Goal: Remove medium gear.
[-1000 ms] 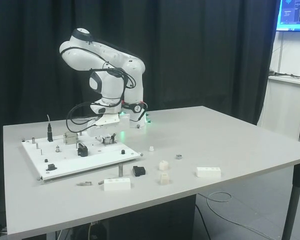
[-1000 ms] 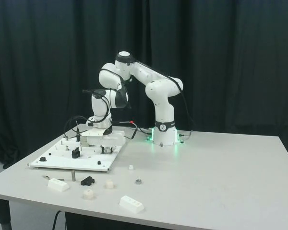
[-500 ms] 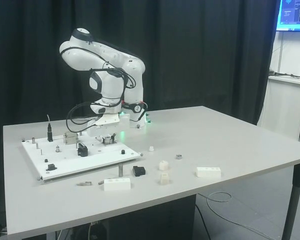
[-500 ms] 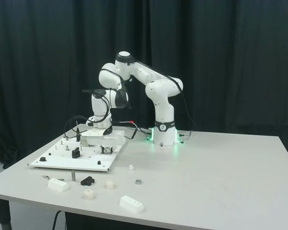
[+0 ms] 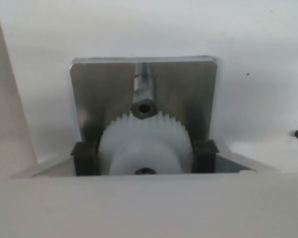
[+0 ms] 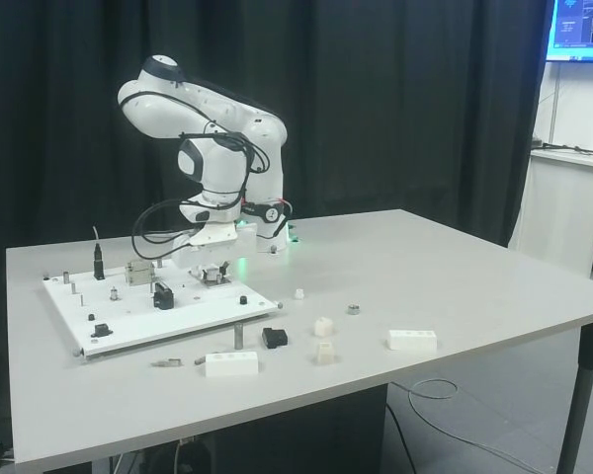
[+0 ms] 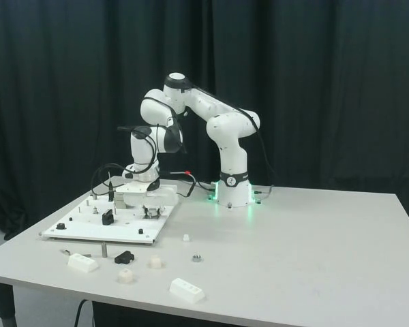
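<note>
Grey table (image 6: 455, 276) — gripper (image 5: 145, 157) on medium gear (image 5: 144, 146)

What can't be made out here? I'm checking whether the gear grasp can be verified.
- Gear: wrist view, lower half cut off by the gripper body.
- Gripper: both room views, too small to judge its contact with the gear.
- Small parts on the white board: room views, too small to identify.

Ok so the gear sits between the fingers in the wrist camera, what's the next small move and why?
Probably lift straight up. In the wrist view the white gear is flanked by the black finger pads and looks gripped, while a grey shaft stands right next to it, so sideways motion risks a snag.
</note>
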Motion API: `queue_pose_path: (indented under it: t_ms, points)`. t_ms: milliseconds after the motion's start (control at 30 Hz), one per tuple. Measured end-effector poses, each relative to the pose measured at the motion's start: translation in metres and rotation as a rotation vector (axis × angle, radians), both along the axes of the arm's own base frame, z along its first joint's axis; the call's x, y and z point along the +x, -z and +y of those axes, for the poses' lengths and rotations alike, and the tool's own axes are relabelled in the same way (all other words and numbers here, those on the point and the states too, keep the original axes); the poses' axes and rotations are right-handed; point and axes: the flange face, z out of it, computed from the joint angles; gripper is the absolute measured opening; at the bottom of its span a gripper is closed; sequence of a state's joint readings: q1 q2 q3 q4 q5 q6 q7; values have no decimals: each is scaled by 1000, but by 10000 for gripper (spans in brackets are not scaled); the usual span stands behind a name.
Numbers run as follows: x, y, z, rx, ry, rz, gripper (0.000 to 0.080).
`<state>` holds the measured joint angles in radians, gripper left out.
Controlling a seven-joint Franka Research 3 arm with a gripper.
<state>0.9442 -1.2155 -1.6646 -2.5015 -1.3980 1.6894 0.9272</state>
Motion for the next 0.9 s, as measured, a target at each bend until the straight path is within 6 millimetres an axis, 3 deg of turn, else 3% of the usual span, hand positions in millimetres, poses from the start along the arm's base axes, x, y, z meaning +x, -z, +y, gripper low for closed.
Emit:
queue_pose_path:
  t_ms: [567,900]
  points:
    - [0,-5,1,-8,-4,6,396]
    - [1,-26,4,-18,-6,23,396]
